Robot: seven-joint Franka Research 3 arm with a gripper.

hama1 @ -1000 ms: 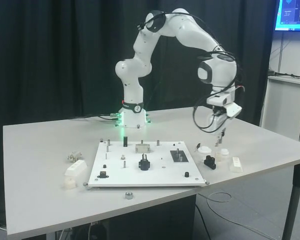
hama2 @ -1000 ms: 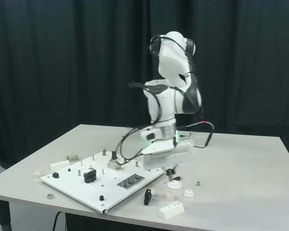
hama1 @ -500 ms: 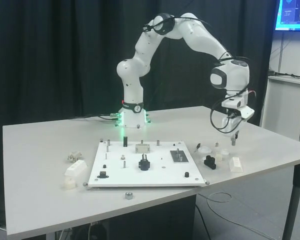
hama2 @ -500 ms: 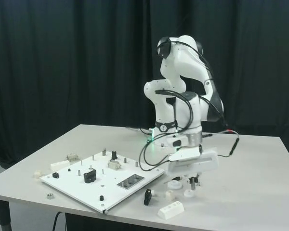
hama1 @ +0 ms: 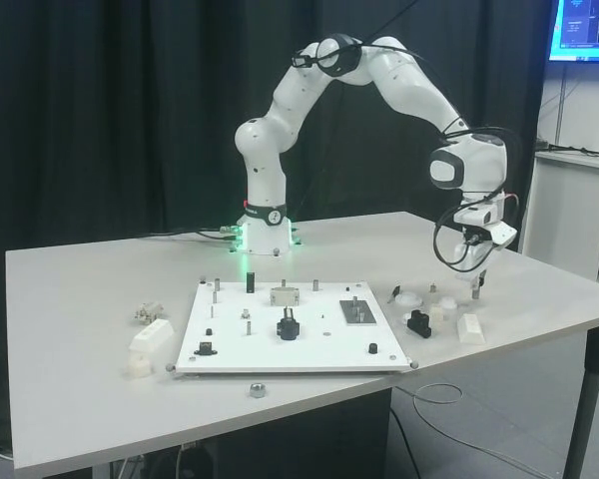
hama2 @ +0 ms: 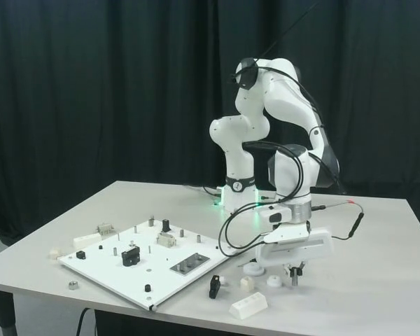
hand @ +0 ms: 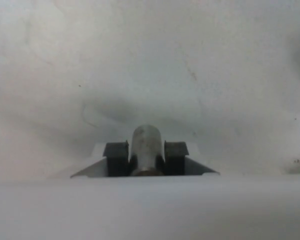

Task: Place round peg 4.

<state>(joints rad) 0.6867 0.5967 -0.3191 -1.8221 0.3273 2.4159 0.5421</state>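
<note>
Gripper [hama1: 474,290] sits low over the grey counter [hama1: 80,289], off the right side of the white board [hama1: 324,344], clamped on round peg 4 [hand: 146,148]. Wrist view shows the 2 black finger pads [hand: 116,158] pressed to either side of the grey metal peg, which stands upright between them with bare counter beyond it. In the first room view the peg's lower end hangs just above the counter, right of the loose parts; I cannot tell whether it touches the surface.

Loose parts near the gripper: white round disc [hama1: 408,298], small black part [hama1: 418,321], white block [hama1: 469,327] at the near right. In the second room view the gripper [hama2: 294,274] is just right of a small white ring [hama2: 274,281], with a second white block [hama2: 248,305] nearer the counter edge.

The board carries several short pegs and black fixtures, plus a grey slotted plate [hama1: 356,311]. Left of the board: a white block [hama1: 152,337] and a small metal connector [hama1: 148,313]. A nut [hama1: 258,389] lies at the near edge. Green light glows at the arm base [hama1: 264,235].
</note>
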